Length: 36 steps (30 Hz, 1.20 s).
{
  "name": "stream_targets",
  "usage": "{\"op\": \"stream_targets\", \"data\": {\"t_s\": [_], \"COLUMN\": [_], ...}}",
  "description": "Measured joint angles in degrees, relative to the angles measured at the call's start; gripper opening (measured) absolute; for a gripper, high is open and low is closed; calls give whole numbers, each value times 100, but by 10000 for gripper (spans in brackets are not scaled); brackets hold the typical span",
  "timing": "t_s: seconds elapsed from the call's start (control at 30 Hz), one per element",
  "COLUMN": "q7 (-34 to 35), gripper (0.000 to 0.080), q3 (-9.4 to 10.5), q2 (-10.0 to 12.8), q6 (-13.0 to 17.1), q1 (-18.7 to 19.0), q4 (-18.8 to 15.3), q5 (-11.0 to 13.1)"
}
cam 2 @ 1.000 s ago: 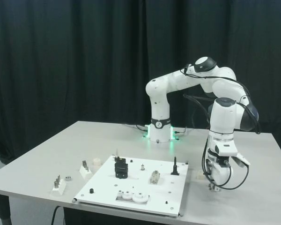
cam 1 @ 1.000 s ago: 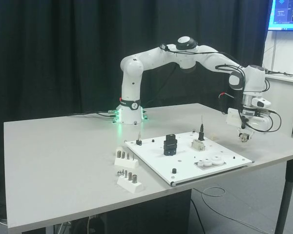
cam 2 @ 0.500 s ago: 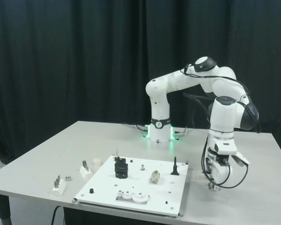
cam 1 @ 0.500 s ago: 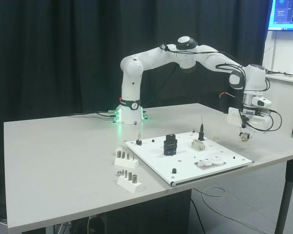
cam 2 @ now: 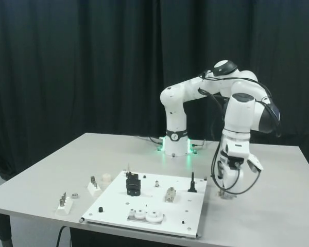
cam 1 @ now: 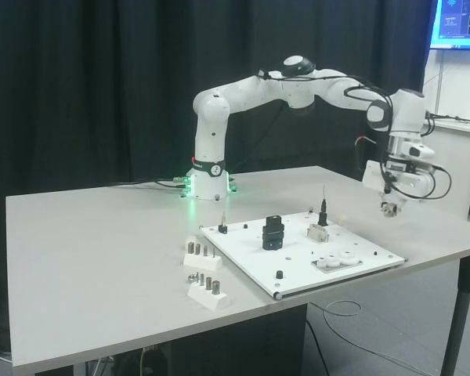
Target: Insert waterproof.
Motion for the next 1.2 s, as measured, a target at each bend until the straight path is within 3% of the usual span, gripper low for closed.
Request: {"op": "stream_targets", "data": {"t_s": [0.4,0.9,1.2], "q7": [134,191,1489], "gripper": [310,310,310], "q3": [-482,-1092,-1400], "q2": [-2,-5,-42], "q6": [-318,-905,-1220], "q1": [-143,-485,-673], "q4": [0,-4,-48], "q5": [-201,-242,-223]}}
